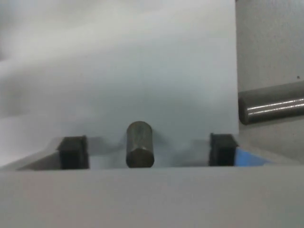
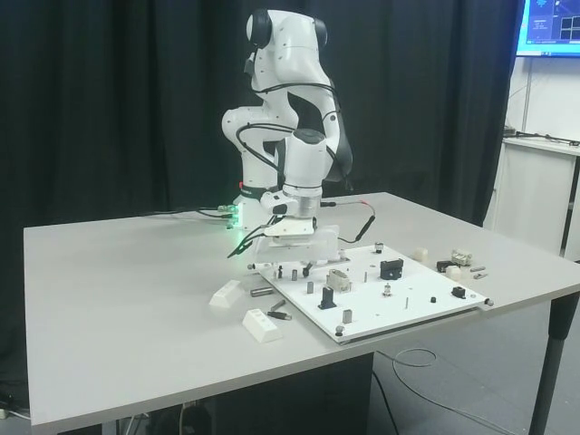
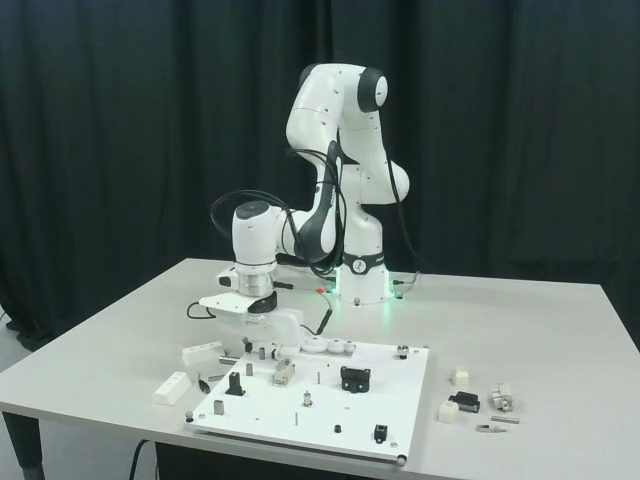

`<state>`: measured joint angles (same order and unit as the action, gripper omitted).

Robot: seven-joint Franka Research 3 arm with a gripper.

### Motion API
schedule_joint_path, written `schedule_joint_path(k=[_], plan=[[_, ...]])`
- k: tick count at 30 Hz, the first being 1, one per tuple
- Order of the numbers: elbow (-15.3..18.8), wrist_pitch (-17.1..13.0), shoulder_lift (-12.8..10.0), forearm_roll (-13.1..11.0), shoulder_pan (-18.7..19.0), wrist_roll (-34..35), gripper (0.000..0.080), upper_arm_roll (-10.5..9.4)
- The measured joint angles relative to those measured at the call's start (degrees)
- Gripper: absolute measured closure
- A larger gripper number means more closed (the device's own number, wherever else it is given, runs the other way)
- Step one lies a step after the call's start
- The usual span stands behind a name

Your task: Remove round peg 3.

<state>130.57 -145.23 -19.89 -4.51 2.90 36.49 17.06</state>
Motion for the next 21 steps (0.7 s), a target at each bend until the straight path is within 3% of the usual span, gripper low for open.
schedule_joint_path(k=[1, 2, 7, 8, 17, 18, 21], plan=[[0.0, 0.0, 0.0, 0.0, 0.0, 0.0, 0.0003, 0.0], [0.0, 0.0, 0.0, 0.0, 0.0, 0.0, 0.0286, 0.0], [0.0, 0.0, 0.0, 0.0, 0.0, 0.0, 0.0286, -0.01], [0.0, 0.0, 0.0, 0.0, 0.0, 0.0, 0.0462, -0.01], [0.0, 0.0, 0.0, -0.8, 0.2, 0.0, 0.0462, -0.11], [0.0, 0.0, 0.0, -0.8, 0.2, 0.0, 0.0689, -0.11], [0.0, 0.0, 0.0, -0.8, 0.2, 0.0, 0.0689, -0.1]])
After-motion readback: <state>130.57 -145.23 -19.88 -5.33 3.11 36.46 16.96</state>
